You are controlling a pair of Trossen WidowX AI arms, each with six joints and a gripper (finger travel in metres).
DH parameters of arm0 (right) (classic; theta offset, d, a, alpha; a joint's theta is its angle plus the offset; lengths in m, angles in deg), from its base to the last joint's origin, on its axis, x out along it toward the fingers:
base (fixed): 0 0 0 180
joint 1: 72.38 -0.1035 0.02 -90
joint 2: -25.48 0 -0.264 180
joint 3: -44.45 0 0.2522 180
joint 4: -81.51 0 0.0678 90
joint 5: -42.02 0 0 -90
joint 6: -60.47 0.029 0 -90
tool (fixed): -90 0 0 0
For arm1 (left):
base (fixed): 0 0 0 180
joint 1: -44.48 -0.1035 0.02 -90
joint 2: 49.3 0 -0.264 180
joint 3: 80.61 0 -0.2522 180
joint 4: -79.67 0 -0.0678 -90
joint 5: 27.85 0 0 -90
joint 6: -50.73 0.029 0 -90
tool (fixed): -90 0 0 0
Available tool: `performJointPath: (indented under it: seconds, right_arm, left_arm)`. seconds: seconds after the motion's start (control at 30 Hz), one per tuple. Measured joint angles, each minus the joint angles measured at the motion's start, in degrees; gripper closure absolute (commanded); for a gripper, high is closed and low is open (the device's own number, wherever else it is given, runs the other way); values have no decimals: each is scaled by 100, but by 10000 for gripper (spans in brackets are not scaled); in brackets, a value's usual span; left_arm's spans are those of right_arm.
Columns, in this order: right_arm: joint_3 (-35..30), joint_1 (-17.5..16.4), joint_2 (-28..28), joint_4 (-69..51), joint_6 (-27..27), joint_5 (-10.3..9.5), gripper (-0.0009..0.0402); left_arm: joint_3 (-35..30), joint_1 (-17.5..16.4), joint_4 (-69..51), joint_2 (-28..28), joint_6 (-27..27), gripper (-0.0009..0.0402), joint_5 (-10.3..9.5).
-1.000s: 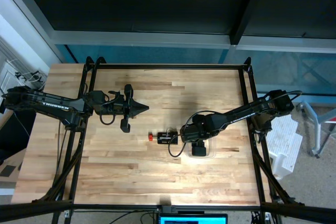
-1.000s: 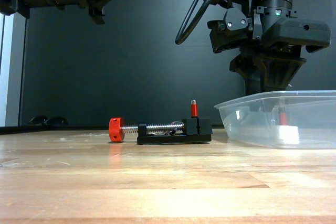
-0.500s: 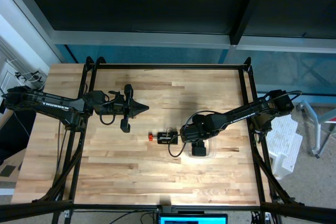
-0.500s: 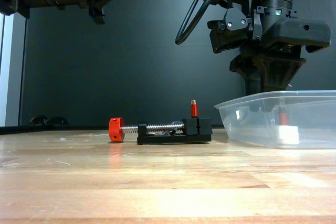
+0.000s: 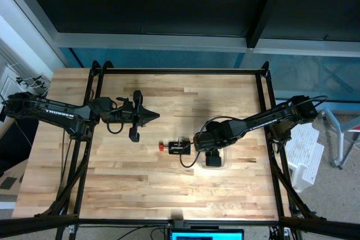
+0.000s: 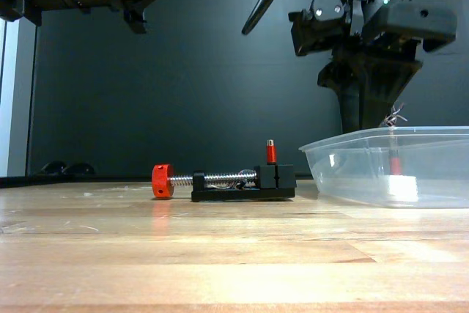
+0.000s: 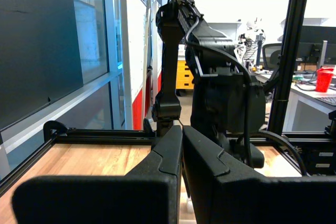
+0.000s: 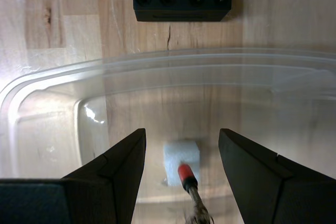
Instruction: Pick the rca connector and install on the hub
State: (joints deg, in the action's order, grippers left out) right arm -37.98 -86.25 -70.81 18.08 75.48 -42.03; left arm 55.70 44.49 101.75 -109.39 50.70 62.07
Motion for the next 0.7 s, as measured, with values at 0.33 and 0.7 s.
performJointPath:
  seconds: [0.33,0.7]
  right_arm:
    - [-4,0,409,-267,-59,42,201]
    - [-4,0,522,-304,-57,48,201]
  left_arm:
    - [0,0,0,0,0,393,0]
    - [-2,0,0,0,2,393,2]
